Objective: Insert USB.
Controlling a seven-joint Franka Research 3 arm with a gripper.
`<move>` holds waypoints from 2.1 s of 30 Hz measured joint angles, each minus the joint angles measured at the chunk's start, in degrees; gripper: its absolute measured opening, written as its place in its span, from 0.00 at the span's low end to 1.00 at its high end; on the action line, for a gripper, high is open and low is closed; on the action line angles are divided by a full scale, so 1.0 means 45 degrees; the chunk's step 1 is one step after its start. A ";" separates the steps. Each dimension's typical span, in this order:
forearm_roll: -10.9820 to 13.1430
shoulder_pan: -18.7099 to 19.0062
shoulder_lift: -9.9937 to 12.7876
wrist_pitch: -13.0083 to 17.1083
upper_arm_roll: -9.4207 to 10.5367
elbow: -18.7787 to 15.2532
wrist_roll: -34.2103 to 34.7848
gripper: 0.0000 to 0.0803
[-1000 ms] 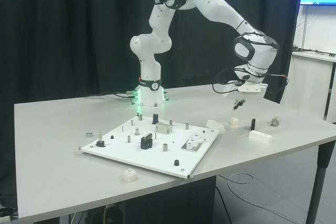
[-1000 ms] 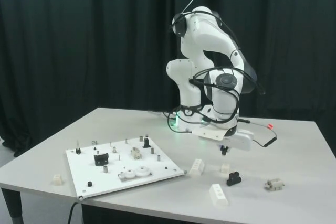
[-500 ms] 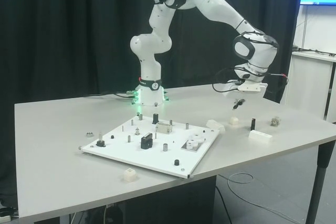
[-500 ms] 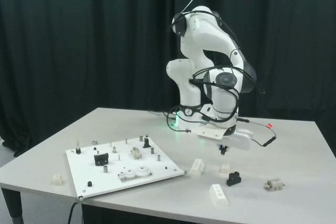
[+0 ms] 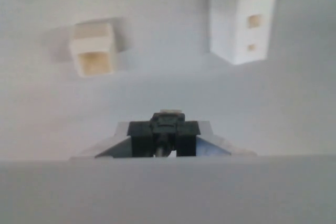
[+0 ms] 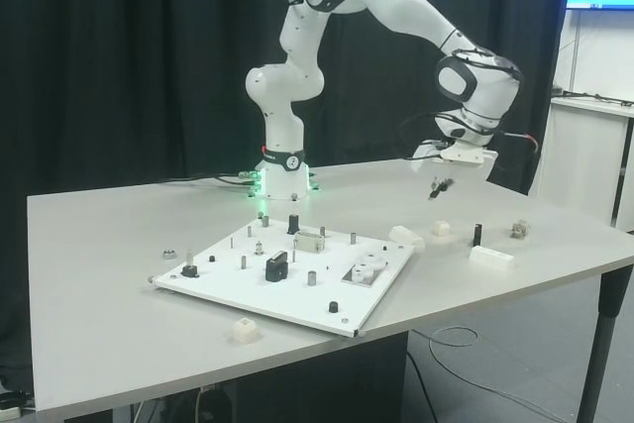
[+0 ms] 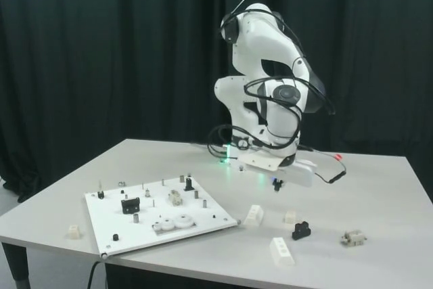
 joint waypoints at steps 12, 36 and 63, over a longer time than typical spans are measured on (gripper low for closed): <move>-0.1001 -0.0053 -0.0933 -0.0390 -0.0699 -0.0627 0.0003 0.11; -0.3168 -0.1956 -0.4112 0.0946 -0.1412 -0.4212 -0.0484 0.11; -0.3701 -0.3450 -0.7124 0.4925 -0.3184 -0.8222 -0.0728 0.11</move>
